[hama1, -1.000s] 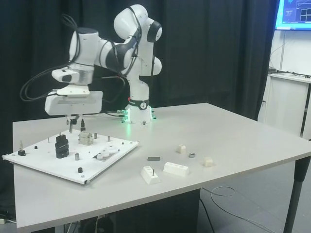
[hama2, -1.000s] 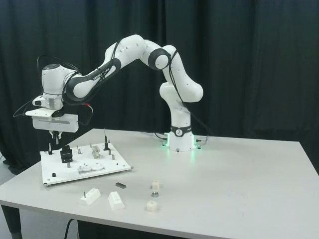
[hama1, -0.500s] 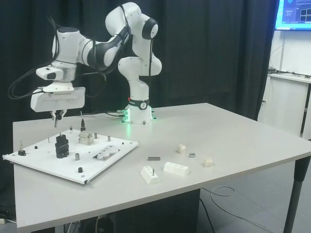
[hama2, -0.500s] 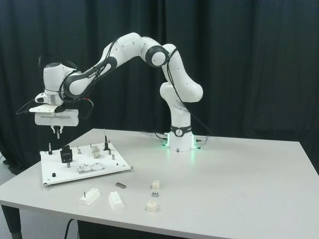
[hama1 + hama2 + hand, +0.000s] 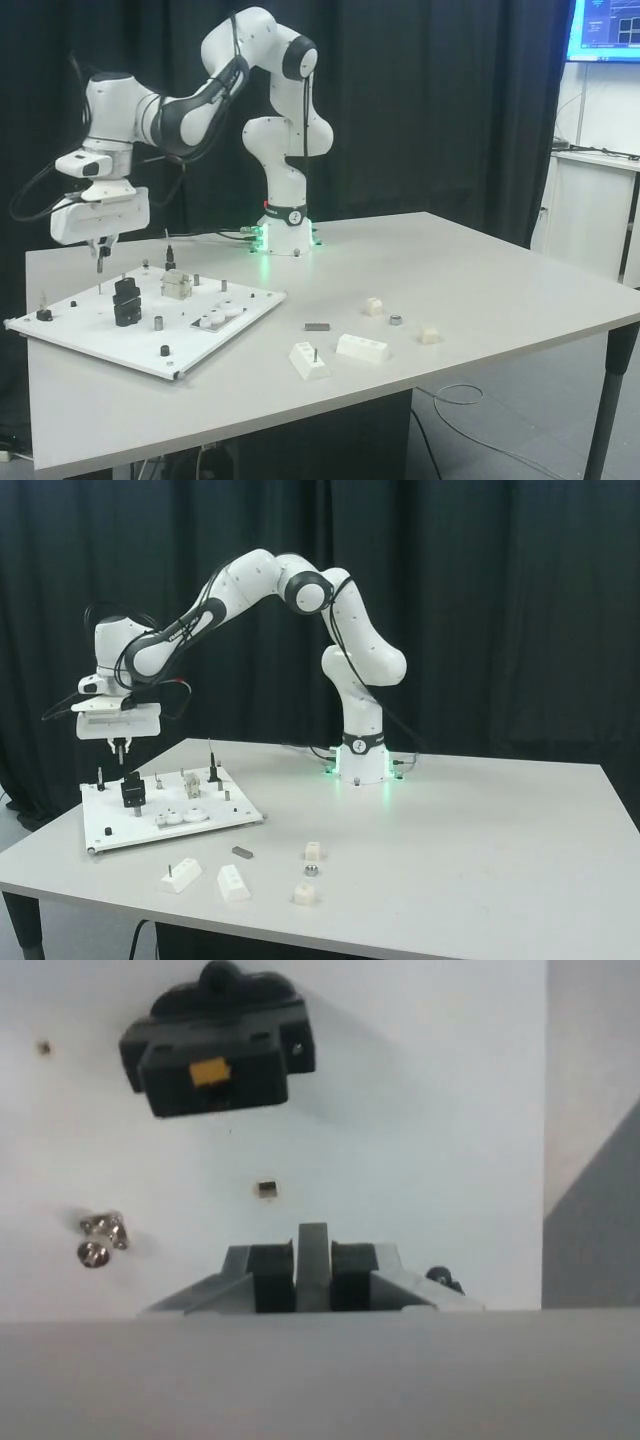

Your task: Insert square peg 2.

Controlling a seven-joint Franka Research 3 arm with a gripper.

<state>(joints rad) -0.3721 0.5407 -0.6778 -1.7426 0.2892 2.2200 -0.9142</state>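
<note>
The gripper (image 5: 313,1278) pinches a slim grey square peg (image 5: 313,1255), long axis upright, above the smooth white board (image 5: 100,335) at left.

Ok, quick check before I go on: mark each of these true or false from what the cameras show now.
1. The gripper is shut on a grey peg. True.
2. The gripper rests on the white board. False: it hangs above the board, near its far end from the arm's base.
3. The black block stands on the white board. True.
4. Loose white parts lie on the grey table beside the board. True.
5. The peg is already seated in the board. False: it is in the fingers, above it.
</note>
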